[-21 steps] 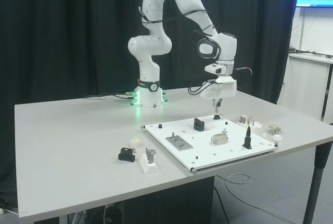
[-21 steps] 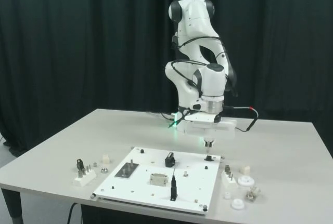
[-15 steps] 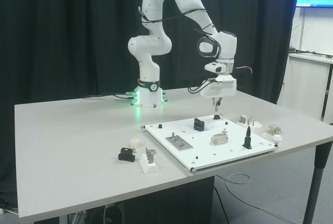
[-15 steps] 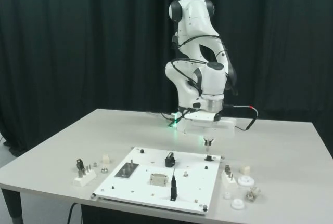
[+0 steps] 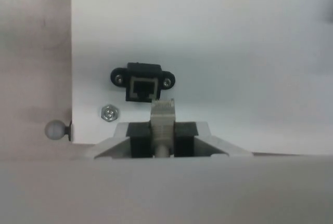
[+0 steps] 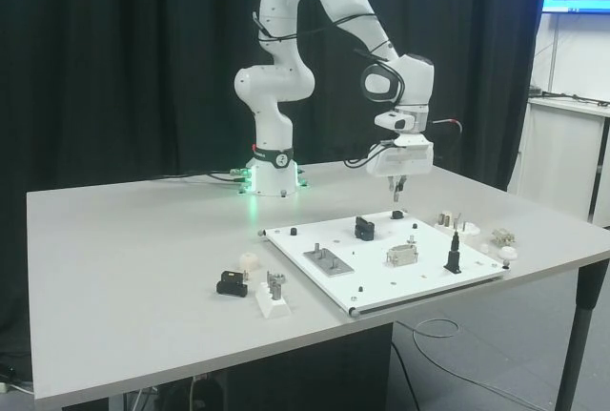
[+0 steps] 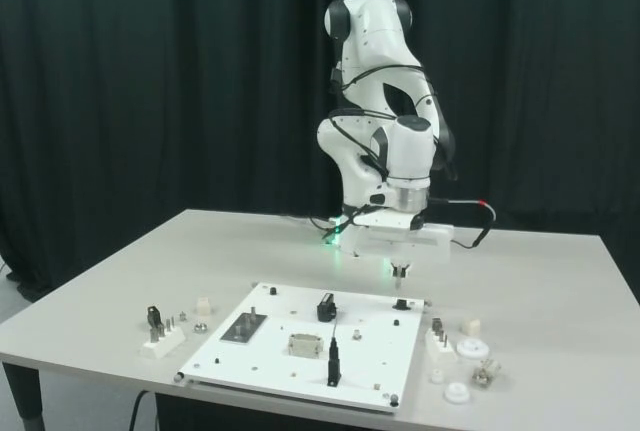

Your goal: Insert Ethernet.

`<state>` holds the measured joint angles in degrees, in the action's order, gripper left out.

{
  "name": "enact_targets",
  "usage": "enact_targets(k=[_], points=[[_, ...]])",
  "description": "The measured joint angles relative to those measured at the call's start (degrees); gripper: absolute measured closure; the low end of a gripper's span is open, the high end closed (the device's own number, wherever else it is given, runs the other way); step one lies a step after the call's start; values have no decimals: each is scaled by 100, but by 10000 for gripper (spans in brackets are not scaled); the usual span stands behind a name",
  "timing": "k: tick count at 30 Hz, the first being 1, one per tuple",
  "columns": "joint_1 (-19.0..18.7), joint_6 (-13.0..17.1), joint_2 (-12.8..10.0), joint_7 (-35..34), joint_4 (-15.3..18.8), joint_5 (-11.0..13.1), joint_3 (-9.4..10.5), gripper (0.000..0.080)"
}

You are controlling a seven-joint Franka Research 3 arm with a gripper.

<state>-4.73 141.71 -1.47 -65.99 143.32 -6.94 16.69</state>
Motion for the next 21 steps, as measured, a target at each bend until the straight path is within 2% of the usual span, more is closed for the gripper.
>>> enact_targets(k=[10,21], points=[[-2,-85,57,0,-5,115,7,718],[-17,-513,339,36,-22,314,17,718]])
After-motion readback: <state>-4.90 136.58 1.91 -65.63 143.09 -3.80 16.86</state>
